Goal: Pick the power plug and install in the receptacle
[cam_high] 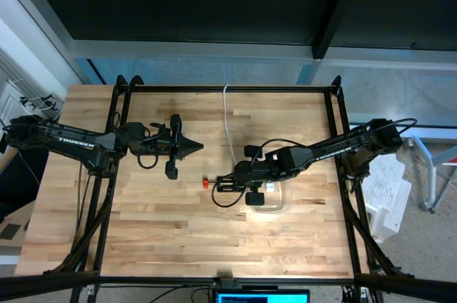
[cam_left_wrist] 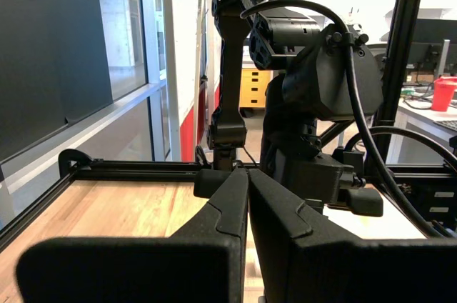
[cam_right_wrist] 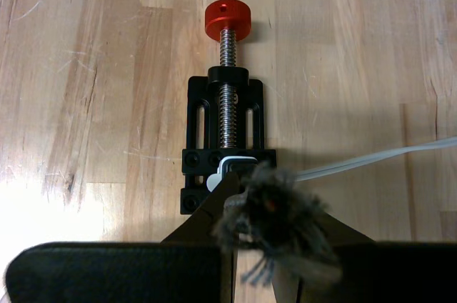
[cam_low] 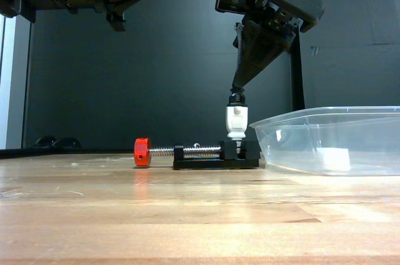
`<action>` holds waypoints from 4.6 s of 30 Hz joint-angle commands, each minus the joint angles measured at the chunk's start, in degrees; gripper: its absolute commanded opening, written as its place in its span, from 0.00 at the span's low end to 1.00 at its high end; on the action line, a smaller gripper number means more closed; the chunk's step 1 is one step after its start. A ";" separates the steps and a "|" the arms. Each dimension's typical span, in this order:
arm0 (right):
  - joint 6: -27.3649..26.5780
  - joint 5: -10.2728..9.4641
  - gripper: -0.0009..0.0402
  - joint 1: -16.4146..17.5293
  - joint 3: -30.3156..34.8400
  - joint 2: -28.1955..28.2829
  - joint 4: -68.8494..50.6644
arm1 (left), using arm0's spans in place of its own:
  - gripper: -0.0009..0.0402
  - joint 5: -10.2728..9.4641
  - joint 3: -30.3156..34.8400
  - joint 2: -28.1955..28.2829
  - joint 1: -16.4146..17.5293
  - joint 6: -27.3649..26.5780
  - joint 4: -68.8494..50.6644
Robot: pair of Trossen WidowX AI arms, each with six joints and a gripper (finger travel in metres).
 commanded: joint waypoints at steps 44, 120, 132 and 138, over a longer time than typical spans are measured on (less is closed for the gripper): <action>-3.02 -0.92 0.33 -0.22 -0.33 -13.64 -3.37 | 0.02 0.02 0.00 0.00 0.00 0.02 0.00; -7.37 -12.37 0.02 -13.81 -41.57 -48.81 56.57 | 0.02 0.02 0.00 0.00 0.00 0.02 0.00; -7.37 -12.35 0.02 -13.81 -41.57 -48.81 56.57 | 0.02 0.02 0.00 0.00 0.00 0.02 0.00; -7.37 -12.37 0.02 -13.84 -41.57 -48.81 56.52 | 0.02 0.02 0.00 0.00 0.00 0.02 0.00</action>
